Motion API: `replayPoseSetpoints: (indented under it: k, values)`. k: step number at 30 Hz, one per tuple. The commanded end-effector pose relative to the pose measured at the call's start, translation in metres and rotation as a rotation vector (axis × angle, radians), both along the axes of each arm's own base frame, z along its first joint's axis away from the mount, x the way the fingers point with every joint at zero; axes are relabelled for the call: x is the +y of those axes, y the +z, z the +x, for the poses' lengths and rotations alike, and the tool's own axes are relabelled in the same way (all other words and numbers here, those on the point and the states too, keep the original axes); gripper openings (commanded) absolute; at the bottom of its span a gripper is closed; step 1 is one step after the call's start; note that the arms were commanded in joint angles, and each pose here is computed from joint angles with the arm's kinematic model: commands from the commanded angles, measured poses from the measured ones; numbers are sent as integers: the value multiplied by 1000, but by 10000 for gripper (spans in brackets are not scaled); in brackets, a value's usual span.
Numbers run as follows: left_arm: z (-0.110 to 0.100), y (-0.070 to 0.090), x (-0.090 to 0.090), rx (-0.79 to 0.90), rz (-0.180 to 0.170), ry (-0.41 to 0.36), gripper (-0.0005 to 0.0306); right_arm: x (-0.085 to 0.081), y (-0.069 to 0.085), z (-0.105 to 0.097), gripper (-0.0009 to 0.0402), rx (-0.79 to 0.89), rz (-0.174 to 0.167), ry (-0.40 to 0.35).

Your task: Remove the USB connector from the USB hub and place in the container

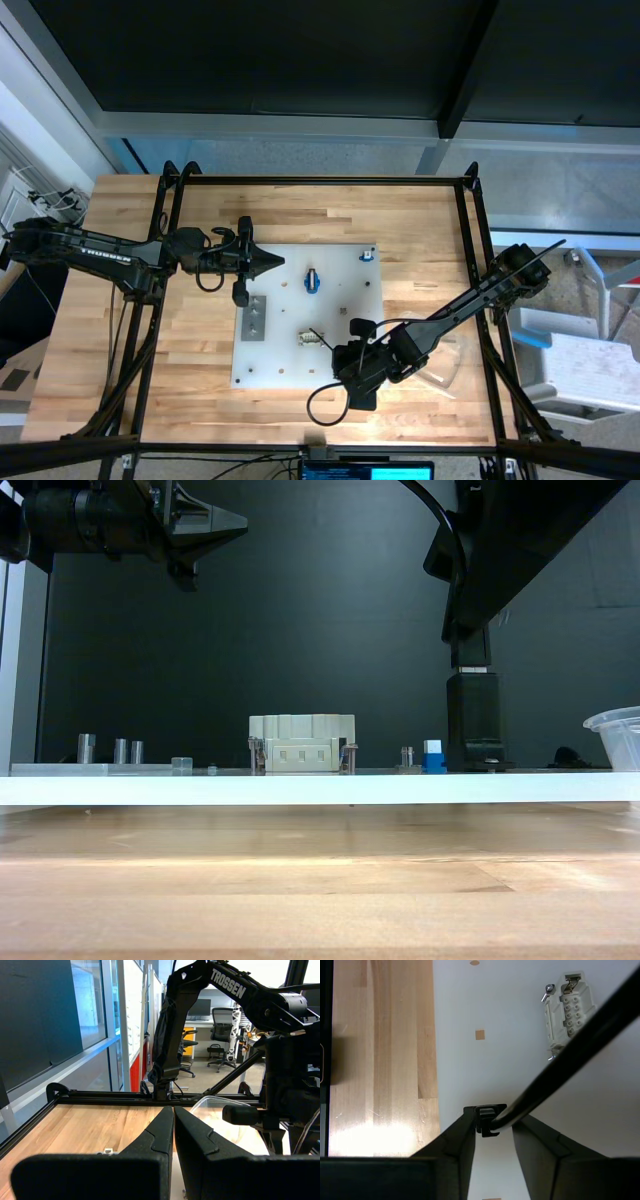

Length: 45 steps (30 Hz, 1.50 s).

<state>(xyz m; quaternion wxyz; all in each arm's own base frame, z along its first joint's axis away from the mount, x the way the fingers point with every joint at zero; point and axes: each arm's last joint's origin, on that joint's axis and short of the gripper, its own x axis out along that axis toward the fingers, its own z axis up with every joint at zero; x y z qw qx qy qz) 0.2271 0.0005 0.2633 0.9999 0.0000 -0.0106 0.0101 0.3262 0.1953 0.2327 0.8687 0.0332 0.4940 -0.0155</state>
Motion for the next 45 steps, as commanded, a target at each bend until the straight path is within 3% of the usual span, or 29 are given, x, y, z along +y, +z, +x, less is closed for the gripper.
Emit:
replayPoseSetpoints:
  k: [1,7,27,35,45]
  values:
    - [0,0,0,0,0,0,1,0,0,0,59,0,-4,6]
    - [0,0,0,0,0,0,1,0,0,0,-3,0,-12,18]
    - [0,0,0,0,0,0,1,2,-1,2,0,18,-16,35]
    - [0,0,0,0,0,0,1,3,4,9,0,45,-50,63]
    - [0,0,0,0,0,0,1,4,2,10,0,55,-42,70]
